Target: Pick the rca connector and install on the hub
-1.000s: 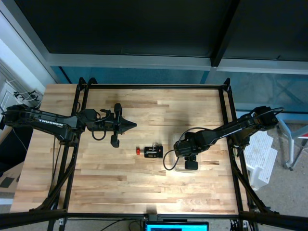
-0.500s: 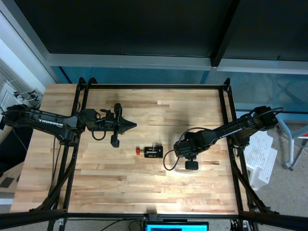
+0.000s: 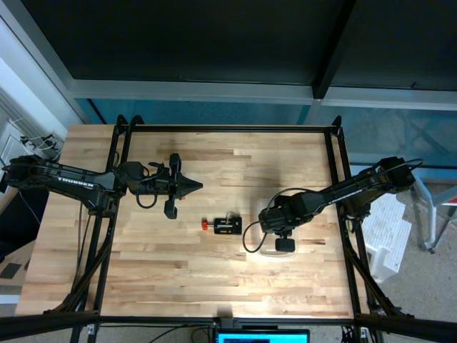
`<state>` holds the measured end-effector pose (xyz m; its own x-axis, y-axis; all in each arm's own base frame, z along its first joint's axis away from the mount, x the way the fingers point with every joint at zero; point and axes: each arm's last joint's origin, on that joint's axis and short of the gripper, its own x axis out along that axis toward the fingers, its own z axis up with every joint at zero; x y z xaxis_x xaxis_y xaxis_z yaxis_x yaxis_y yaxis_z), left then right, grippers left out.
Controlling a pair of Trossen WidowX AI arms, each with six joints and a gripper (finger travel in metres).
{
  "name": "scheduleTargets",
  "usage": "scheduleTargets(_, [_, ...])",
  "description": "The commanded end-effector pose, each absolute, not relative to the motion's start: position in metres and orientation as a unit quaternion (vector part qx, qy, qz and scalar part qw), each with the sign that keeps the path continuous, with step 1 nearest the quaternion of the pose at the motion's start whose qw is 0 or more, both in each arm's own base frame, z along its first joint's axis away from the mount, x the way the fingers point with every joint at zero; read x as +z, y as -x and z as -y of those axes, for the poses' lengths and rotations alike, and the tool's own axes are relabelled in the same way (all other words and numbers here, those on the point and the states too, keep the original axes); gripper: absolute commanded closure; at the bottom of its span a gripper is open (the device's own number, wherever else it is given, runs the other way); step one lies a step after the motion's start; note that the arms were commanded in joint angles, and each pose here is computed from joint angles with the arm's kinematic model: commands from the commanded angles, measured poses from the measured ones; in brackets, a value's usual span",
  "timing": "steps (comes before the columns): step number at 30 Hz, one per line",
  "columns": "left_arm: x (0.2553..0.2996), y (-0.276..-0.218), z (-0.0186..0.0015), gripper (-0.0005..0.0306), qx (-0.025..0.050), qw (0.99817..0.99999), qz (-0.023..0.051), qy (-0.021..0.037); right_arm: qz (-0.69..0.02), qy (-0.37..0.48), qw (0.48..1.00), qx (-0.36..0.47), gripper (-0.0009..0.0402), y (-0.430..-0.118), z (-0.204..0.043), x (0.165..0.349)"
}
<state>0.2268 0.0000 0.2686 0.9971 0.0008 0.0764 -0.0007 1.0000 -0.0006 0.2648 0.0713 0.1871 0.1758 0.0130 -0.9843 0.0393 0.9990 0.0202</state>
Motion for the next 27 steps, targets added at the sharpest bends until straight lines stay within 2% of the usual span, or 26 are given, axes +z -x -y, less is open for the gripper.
scheduleTargets(1, [0.2686,-0.2269,0.0,0.03,0.0004,0.99927,0.0382,0.0001,-0.643,-0.02,0.765,-0.01,0.0393,-0.264,-0.071,0.195])
scheduleTargets(16, [0.2686,-0.2268,0.0,0.03,0.0004,0.99926,0.0384,0.0001,-0.627,-0.009,0.779,-0.028,0.0393,-0.268,-0.07,0.238])
scheduleTargets(27, [0.2686,-0.2269,0.0,0.03,0.0004,0.99927,0.0382,0.0003,-0.611,-0.009,0.791,-0.038,0.0393,-0.274,-0.068,0.247])
